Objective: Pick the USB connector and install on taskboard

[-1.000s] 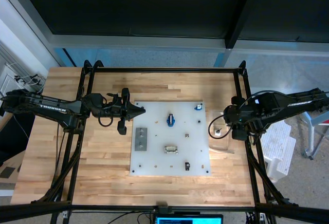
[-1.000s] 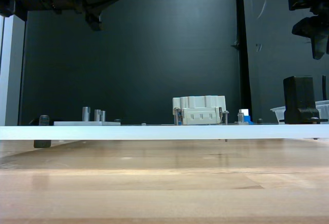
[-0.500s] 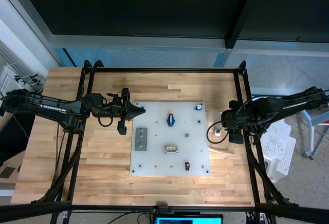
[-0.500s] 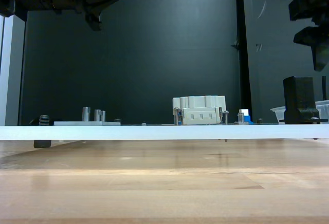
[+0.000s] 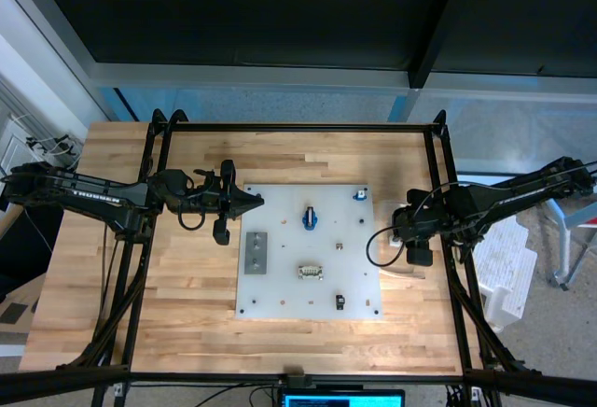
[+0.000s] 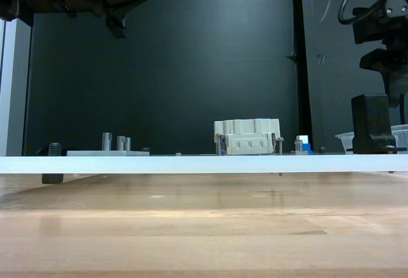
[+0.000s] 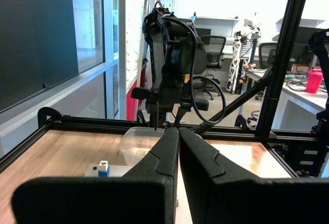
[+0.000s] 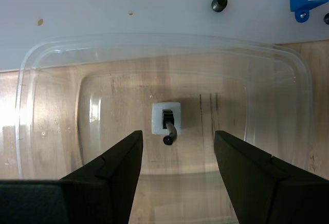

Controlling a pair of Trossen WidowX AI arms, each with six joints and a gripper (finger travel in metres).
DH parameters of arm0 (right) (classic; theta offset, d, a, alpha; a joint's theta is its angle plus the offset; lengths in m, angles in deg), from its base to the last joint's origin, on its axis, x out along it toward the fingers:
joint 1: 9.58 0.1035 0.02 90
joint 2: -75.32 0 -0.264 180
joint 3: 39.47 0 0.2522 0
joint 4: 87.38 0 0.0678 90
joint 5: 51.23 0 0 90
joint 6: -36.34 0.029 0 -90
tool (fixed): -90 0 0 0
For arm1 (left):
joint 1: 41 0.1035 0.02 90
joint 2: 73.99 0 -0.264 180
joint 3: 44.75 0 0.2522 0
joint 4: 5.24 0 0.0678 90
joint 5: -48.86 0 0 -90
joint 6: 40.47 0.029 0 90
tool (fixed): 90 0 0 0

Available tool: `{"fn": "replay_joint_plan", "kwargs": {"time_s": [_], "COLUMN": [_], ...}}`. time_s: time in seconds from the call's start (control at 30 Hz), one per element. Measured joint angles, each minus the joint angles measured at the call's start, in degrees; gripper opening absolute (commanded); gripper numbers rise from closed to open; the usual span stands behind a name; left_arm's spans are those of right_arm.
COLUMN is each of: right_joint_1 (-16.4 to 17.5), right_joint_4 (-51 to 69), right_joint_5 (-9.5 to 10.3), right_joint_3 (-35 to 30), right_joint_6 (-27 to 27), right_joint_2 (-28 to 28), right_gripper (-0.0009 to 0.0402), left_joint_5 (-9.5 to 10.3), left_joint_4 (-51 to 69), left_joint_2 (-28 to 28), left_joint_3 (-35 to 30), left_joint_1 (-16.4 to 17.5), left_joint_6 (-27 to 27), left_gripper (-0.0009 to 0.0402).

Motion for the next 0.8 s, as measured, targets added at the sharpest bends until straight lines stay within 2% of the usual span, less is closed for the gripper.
{"fn": "replay_joint_plan", "kwargs": {"time_s": [0.4,0.8], "right_joint_1": [-0.04,-0.28], "right_joint_4": [-5.73,-6.05], "right_joint_5": [-0.46,-0.46], "right_joint_3": [4.02,4.39], "right_joint_6": [-0.22,-0.2], "right_joint_2": [-1.77,-4.83], "right_gripper": [0.0193,0.0192], "left_joint_5": [-0.02,-0.02], "left_joint_4": [0.02,0.0], "left_joint_2": [0.0,0.0], "left_joint_3": [0.0,0.02], "left_joint_1": [0.0,0.0], "left_joint_6": [0.0,0.0], "left_gripper": [0.0,0.0]}}
